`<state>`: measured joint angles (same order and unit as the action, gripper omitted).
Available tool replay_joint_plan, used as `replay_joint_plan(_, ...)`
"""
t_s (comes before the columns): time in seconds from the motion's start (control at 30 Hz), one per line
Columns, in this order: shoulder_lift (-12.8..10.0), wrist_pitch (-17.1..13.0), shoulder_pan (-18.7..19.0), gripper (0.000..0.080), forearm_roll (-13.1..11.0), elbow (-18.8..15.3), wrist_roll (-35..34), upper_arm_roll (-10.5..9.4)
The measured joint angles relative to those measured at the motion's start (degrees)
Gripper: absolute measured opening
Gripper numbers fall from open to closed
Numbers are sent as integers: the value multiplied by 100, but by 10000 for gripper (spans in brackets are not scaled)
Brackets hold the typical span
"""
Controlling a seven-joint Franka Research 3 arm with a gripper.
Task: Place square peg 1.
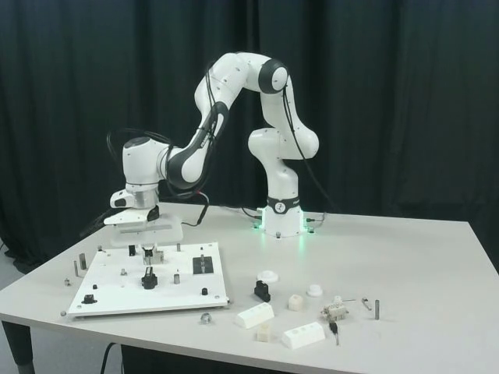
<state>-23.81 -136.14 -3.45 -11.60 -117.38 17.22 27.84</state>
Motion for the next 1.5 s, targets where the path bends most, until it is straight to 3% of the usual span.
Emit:
replay_joint_plan(0.27, 39, 33, 46, 35, 0, 0, -6, 81)
replay_joint_plan(1.5, 6, -170, 97, 35, -1, 0, -172, 83)
